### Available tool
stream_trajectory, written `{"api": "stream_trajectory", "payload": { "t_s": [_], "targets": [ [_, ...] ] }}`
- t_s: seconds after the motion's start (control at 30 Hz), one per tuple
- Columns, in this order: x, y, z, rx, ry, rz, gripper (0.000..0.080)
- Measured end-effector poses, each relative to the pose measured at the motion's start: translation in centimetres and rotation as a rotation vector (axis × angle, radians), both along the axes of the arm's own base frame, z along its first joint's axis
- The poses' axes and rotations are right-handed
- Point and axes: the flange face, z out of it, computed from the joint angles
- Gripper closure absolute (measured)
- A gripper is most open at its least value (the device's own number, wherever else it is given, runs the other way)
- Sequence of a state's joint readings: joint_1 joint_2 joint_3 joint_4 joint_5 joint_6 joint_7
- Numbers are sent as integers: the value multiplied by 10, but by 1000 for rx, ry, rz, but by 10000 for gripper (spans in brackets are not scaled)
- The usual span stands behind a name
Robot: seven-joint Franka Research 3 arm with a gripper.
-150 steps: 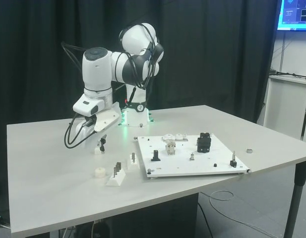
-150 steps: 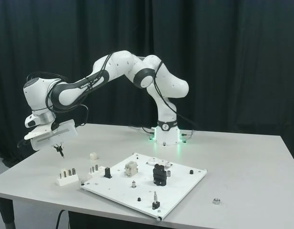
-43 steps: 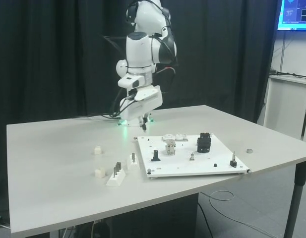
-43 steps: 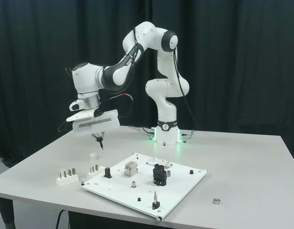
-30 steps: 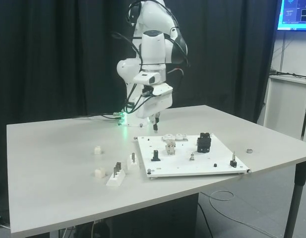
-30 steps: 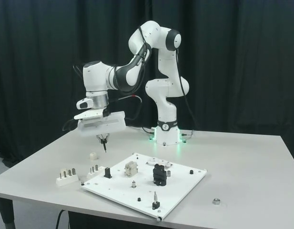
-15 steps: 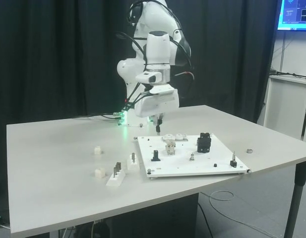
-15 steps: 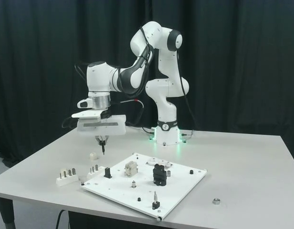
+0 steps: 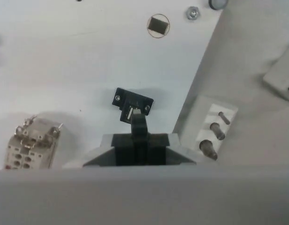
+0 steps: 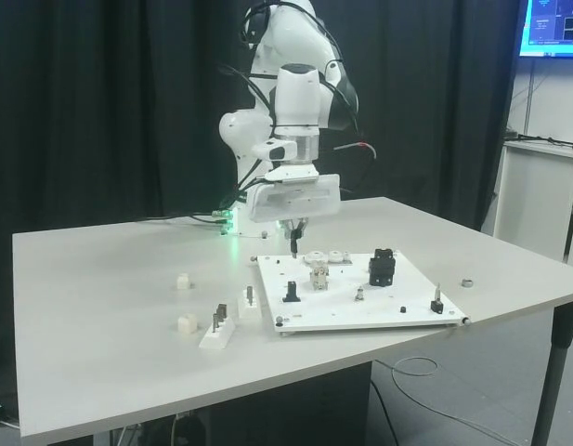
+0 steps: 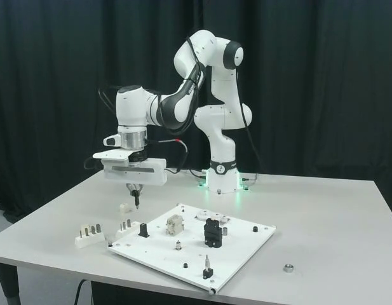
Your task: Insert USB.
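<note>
- Black curtains closed off the room behind the grey table (image 10: 100,279), and on it we had the white board (image 10: 360,311) waiting with its fittings.
- We saw the USB plug (image 9: 137,125) as a small black piece at the centre of the wrist view, clamped between the closed fingers of the gripper (image 9: 138,146), its tip hanging just over the black USB socket (image 9: 132,104) screwed to the board.
- In the first room view the plug hung near the middle of the frame, above the board's rear edge and not yet touching it.
- Outward from there, we noted a grey multi-pin connector (image 9: 30,149) at the lower left of the wrist view, and a white block with three pegs (image 9: 214,127) at the right, off the board.
- Five seconds before, the gripper had been low over the table's left part; since then the arm (image 11: 183,95) had swung across to the board.
- We judged the carry over, with only fine alignment and the downward push into the socket left.
- No brand, label or writing was readable to us anywhere; a wall screen (image 10: 551,28) at the upper right was too small to read.
</note>
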State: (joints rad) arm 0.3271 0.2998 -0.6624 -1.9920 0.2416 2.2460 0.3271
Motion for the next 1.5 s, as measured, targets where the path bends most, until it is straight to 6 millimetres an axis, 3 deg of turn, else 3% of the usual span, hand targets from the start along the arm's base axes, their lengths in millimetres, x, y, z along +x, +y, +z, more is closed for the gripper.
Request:
{"api": "stream_trajectory", "payload": {
  "t_s": [0.83, 1.5],
  "targets": [
    [-11, 8, -34, -3, 31, -376, 745],
    [-17, 17, -51, -21, 10, -383, 745]
  ]
}}
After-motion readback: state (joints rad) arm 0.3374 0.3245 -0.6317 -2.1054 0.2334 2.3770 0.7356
